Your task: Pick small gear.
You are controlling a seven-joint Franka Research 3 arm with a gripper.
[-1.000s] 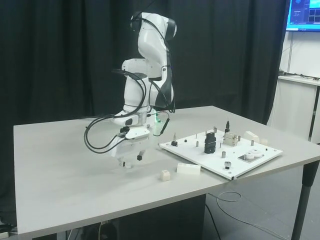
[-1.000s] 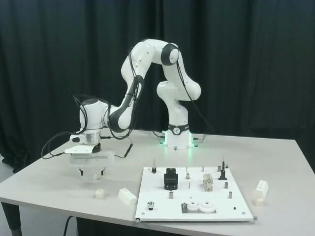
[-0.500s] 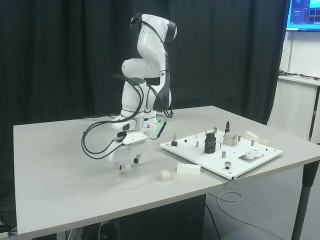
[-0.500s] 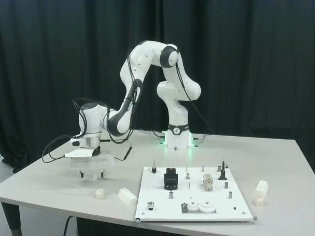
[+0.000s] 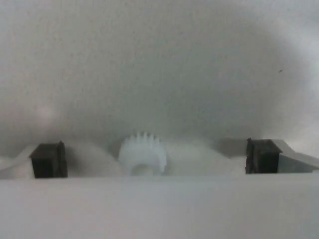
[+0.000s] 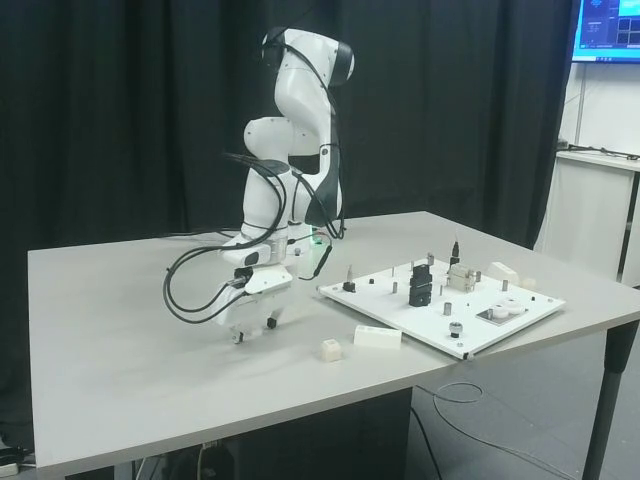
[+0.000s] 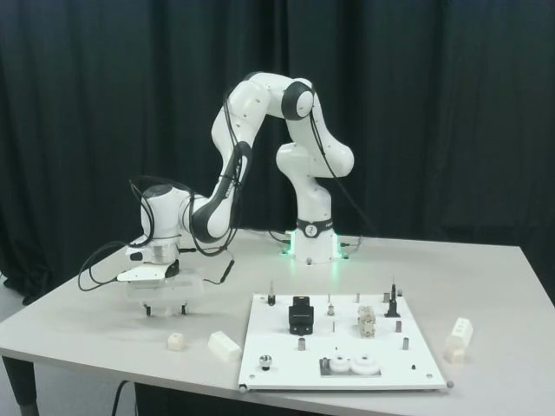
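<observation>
The small gear [image 5: 143,153] lies on the grey counter [image 5: 159,59] between the wide-apart jaws [image 5: 154,158], seemingly nearer one finger [image 5: 49,160].

Room light: even and bright from above, my bench [image 6: 120,330] evenly lit against black curtains.
Shadows: soft, faint one under my pincer [image 6: 255,327].
Glow: green at my base.
Wrist view: hazy and soft; small gear [image 5: 142,153] blurred, bench washed pale, near edge an unfocused band.
</observation>
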